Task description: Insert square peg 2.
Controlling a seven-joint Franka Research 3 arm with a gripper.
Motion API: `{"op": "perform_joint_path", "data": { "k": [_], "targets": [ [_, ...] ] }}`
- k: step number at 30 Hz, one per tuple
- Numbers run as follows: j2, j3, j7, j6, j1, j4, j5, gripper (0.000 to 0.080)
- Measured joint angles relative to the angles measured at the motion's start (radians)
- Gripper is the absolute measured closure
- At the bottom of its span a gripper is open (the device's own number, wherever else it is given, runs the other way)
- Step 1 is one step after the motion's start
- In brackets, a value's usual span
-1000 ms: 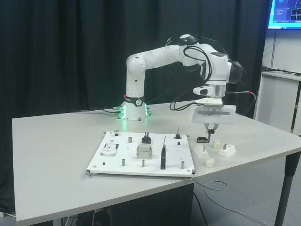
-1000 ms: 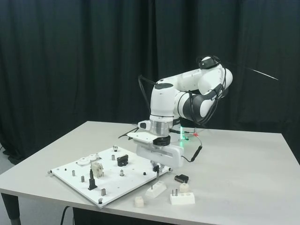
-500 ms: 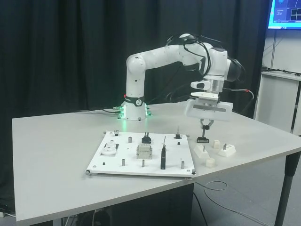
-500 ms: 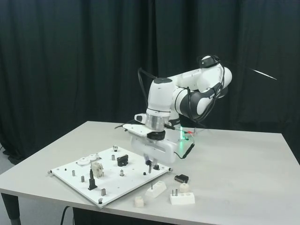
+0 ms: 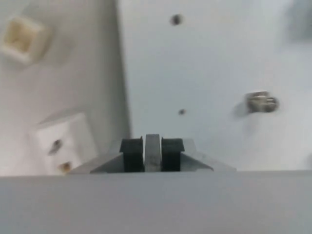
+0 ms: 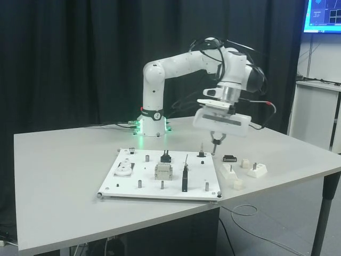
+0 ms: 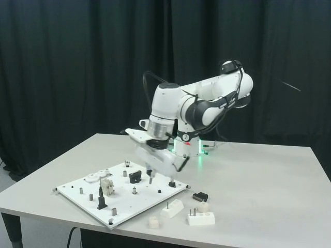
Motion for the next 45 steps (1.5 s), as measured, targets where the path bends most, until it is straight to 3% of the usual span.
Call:
{"op": "perform_joint_path", "data": {
  "k": [17, 22, 28, 38, 45],
  "targets": [
    [0.000, -0.043, 0.215, 0.032, -0.039, -0.099, -0.001, 0.0727],
    [0.000, -0.061, 0.314, 0.027, -0.039, -0.126, -0.023, 0.0727],
    [0.000, -0.078, 0.445, 0.003, -0.037, -0.153, -0.051, 0.0727],
    [0.000, -0.095, 0.794, -0.061, -0.012, -0.198, -0.081, 0.0727],
    [0.000, -0.097, 0.922, -0.086, 0.023, -0.231, -0.089, 0.0727]
  ]
}}
